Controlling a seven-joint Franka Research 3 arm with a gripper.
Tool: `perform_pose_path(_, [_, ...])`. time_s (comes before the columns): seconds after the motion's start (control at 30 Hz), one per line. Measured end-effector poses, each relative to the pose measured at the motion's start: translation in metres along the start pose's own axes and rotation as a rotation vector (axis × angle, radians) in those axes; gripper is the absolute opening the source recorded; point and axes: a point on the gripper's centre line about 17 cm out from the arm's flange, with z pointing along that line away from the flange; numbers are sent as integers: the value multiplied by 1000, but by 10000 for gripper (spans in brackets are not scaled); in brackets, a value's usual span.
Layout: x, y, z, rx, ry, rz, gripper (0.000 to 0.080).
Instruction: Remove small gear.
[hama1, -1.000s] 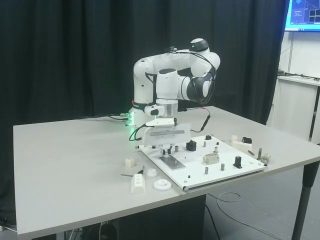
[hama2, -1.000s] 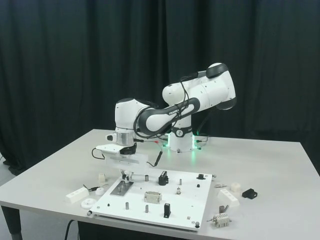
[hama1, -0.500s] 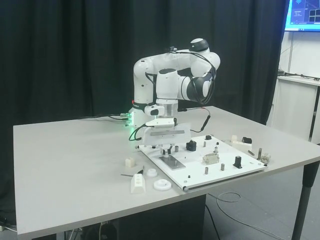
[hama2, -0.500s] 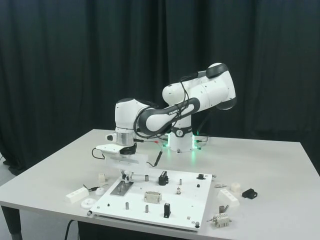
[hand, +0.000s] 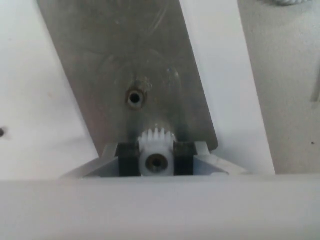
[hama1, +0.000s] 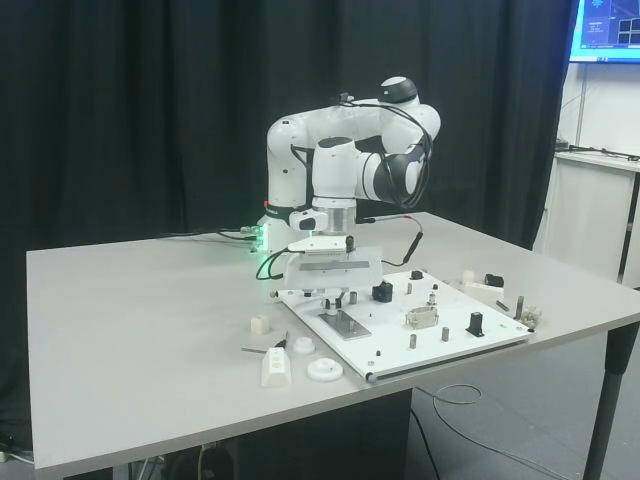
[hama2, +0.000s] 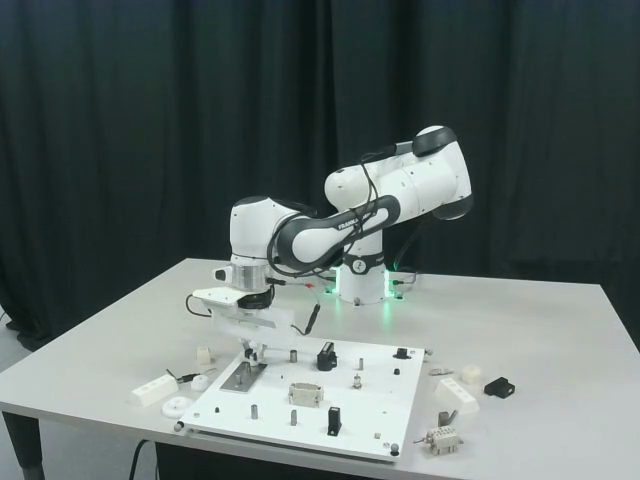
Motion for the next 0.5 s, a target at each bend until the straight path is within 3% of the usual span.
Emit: perform_pose_path(0.5, [0,0,-1,-3,0,-85,136])
